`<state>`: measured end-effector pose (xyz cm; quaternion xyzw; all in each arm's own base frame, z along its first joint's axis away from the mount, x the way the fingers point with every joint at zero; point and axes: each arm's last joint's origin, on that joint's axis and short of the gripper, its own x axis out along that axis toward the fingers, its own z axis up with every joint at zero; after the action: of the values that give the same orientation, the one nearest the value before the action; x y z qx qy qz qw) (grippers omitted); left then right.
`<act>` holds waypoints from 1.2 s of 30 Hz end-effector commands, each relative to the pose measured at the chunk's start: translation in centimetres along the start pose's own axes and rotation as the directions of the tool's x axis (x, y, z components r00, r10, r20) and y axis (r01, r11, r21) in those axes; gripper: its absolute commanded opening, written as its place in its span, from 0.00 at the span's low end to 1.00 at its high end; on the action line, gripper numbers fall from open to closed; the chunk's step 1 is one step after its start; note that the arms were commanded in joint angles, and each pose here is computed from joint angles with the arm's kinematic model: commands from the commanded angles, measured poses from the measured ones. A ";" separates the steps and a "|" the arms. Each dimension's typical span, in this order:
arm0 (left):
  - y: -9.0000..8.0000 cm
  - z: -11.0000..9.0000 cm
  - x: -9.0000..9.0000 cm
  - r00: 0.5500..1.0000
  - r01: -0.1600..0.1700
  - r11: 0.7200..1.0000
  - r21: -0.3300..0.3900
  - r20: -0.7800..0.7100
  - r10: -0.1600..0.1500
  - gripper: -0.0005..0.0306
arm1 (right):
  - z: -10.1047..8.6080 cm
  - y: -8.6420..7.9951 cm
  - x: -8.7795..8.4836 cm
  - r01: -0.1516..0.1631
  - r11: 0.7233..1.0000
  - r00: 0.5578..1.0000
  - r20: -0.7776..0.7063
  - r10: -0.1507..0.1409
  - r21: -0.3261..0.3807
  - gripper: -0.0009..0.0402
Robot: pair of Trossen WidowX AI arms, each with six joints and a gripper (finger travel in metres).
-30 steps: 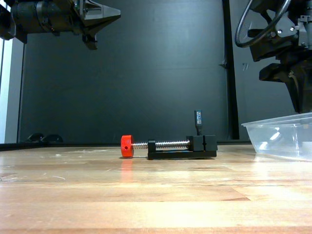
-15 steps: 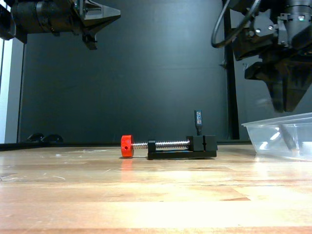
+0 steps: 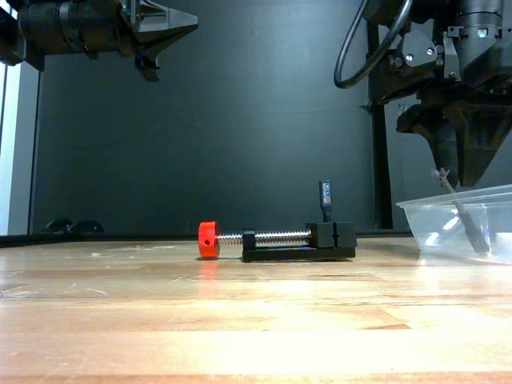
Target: Pick the usb-c connector and install on the hub
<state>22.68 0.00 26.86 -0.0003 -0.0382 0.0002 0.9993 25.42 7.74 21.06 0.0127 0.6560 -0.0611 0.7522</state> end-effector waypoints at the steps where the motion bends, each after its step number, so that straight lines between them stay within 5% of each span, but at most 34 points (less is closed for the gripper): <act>1: 0.0 0.0 0.0 1.000 0.000 1.000 0.000 0.000 0.000 0.02 | -0.4 -0.2 0.0 -0.001 1.000 1.000 0.003 0.001 0.006 0.37; 28: 0.0 0.0 0.0 1.000 0.000 1.000 0.000 0.000 0.000 0.02 | -1.3 -0.4 -0.3 -0.012 1.000 1.000 0.027 0.013 -0.028 0.37; 36: 0.0 0.0 0.0 1.000 0.000 1.000 0.000 0.000 0.000 0.02 | -1.3 0.2 0.3 -0.058 0.987 0.996 0.058 0.067 -0.151 0.37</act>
<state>22.68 0.00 26.84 -0.0001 -0.0379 0.0002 0.9993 24.20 8.05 20.72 -0.0225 0.6363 0.0076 0.7711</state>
